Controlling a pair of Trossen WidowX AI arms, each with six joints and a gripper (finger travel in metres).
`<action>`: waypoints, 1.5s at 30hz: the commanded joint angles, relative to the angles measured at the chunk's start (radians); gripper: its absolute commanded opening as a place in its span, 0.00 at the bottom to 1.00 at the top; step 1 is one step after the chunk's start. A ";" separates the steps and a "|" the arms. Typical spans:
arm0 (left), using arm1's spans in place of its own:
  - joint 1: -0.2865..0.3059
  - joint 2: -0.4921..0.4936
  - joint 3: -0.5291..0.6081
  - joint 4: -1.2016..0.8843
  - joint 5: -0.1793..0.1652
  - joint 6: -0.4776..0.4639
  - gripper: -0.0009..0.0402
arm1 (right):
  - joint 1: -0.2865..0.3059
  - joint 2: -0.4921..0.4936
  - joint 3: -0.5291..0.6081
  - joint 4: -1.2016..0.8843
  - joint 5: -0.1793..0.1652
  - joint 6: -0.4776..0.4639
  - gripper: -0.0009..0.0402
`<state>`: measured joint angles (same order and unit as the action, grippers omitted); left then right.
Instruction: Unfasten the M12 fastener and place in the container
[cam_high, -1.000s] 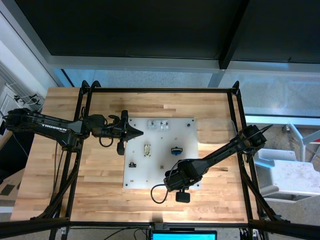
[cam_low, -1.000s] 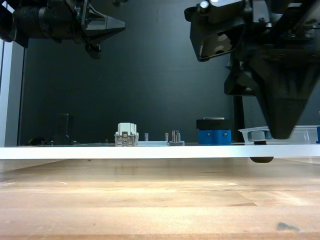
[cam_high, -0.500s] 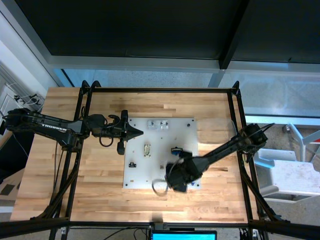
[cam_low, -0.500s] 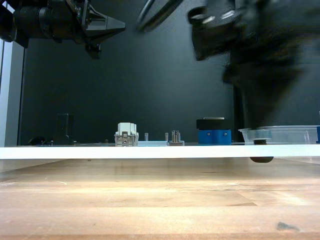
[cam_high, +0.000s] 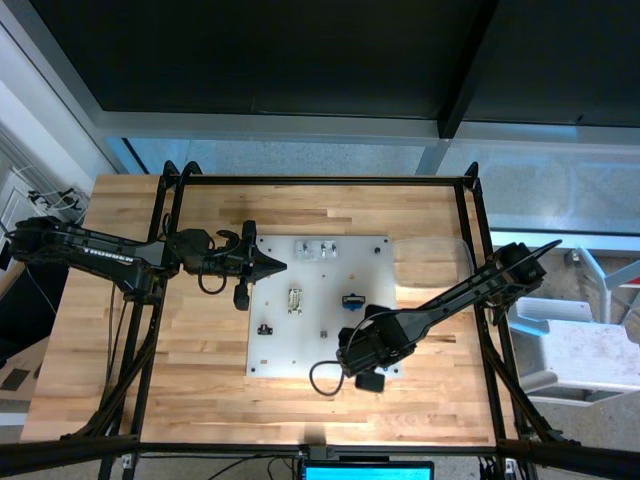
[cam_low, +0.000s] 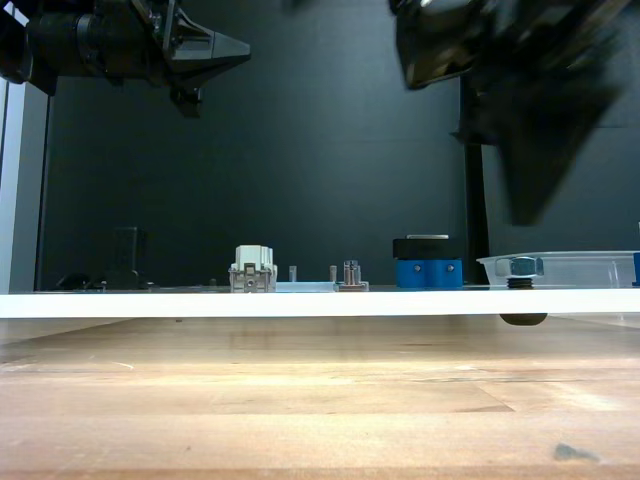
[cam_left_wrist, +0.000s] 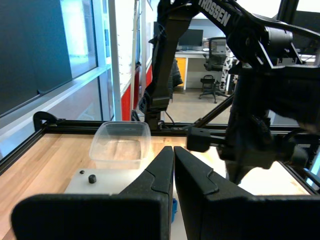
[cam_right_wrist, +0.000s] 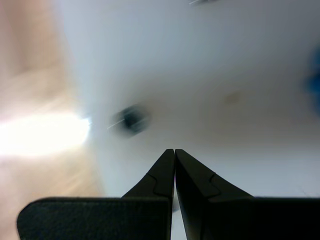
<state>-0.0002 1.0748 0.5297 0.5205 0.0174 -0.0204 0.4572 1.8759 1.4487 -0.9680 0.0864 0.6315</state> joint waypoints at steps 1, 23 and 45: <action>0.000 0.001 0.000 0.000 -0.002 0.000 0.02 | 0.002 0.000 0.017 0.034 -0.111 -0.014 0.02; 0.000 0.000 0.000 0.000 -0.002 0.000 0.02 | 0.004 0.079 -0.001 0.118 -0.153 -0.124 0.02; 0.000 0.000 0.000 0.000 -0.002 0.000 0.02 | 0.001 0.061 -0.003 -0.002 0.117 -0.025 0.02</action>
<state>-0.0002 1.0752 0.5301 0.5209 0.0151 -0.0204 0.4553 1.9385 1.4456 -0.9707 0.2146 0.6044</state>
